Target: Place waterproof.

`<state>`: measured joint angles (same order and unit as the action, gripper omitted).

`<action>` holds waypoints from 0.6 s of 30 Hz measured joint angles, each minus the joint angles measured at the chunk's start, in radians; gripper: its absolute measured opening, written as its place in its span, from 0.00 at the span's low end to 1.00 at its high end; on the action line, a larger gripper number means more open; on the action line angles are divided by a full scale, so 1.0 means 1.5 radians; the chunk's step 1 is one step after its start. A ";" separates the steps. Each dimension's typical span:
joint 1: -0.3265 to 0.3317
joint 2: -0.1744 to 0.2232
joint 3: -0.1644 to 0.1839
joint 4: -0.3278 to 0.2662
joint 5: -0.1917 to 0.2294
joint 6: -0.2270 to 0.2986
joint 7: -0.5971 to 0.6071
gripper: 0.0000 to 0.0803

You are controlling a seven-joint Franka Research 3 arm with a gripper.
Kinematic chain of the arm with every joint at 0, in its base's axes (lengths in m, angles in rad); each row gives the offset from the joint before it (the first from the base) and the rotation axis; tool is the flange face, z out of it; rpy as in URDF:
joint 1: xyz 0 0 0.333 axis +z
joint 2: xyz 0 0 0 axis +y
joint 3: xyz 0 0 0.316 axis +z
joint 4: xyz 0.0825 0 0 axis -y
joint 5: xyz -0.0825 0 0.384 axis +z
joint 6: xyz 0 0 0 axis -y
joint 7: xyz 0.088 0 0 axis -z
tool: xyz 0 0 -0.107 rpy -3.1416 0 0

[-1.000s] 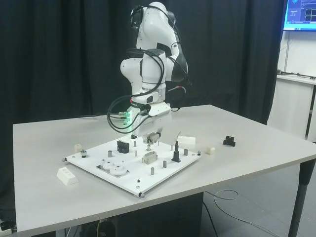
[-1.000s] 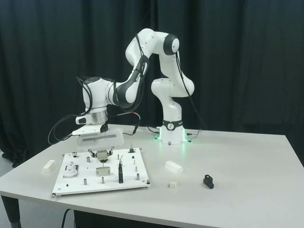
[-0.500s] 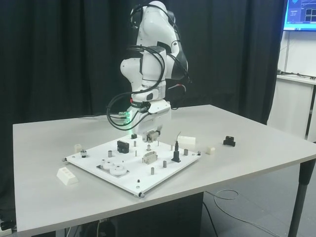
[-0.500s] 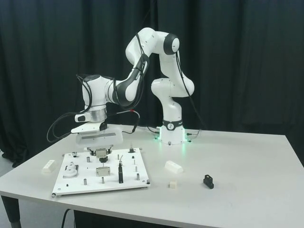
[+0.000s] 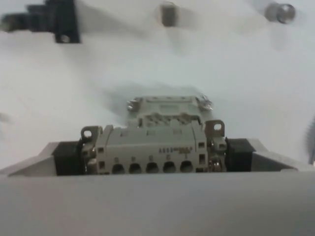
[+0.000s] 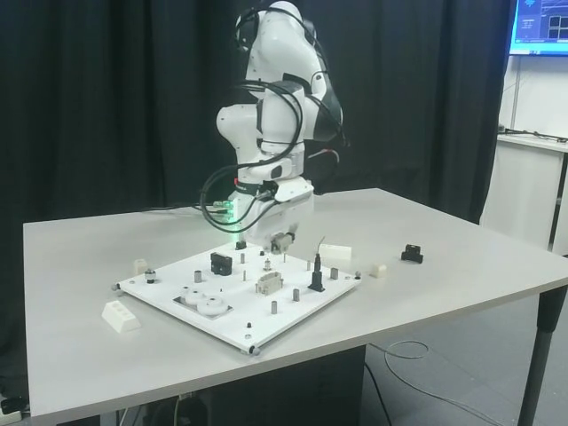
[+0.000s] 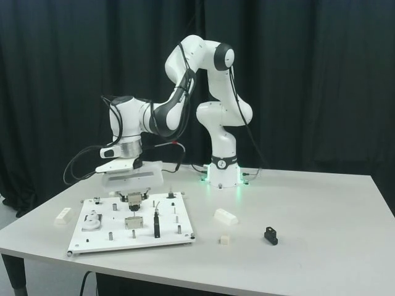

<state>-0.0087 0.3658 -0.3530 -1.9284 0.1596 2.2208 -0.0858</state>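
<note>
**Transport step: connector held above its socket**

The gripper [image 5: 152, 157] is clamped on the waterproof connector [image 5: 153, 150], one black fingertip [image 5: 66, 158] pressing each end. In both room views the connector [image 6: 283, 240] hangs clear above the white board [image 6: 232, 324], not touching it. The wrist view shows one matching grey socket [image 5: 167, 105] mounted on the board directly beyond the held part.

Judged step: carrying, before insertion. The next move calls for lining the connector up squarely over the socket, then a straight descent.

Count, second room view:
- Off the board, on the grey table [image 7: 321, 246]: three white blocks [image 7: 226, 216], [image 7: 225, 239], [image 7: 63, 216].
- One black part [image 7: 270, 235], right of the board.
</note>
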 joint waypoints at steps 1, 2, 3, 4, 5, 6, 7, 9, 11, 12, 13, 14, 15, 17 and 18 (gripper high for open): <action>0.003 -0.002 0.000 0.000 0.001 -0.005 0.001 0.77; 0.007 -0.004 0.000 0.000 0.003 -0.010 0.003 0.77; 0.011 -0.007 0.000 0.000 0.005 -0.015 0.005 0.77; 0.015 -0.010 0.000 0.000 0.007 -0.020 0.007 0.77; 0.020 -0.012 0.001 0.000 0.010 -0.025 0.010 0.77; 0.025 -0.015 0.001 0.000 0.014 -0.030 0.013 0.77; 0.030 -0.018 0.001 0.000 0.017 -0.034 0.015 0.77; 0.043 -0.024 0.001 0.000 0.023 -0.041 0.020 0.77; 0.056 -0.030 0.001 0.000 0.028 -0.047 0.027 0.77; 0.063 -0.033 0.002 -0.001 0.030 -0.048 0.032 0.77; 0.071 -0.035 0.002 -0.001 0.032 -0.050 0.038 0.77; 0.078 -0.038 0.002 -0.002 0.033 -0.051 0.044 0.77; 0.086 -0.041 0.002 -0.002 0.033 -0.053 0.050 0.77; 0.101 -0.045 0.002 -0.003 0.033 -0.057 0.061 0.77; 0.109 -0.047 0.003 -0.003 0.033 -0.058 0.068 0.77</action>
<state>0.1554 0.2951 -0.3489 -1.9330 0.2095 2.1340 0.0159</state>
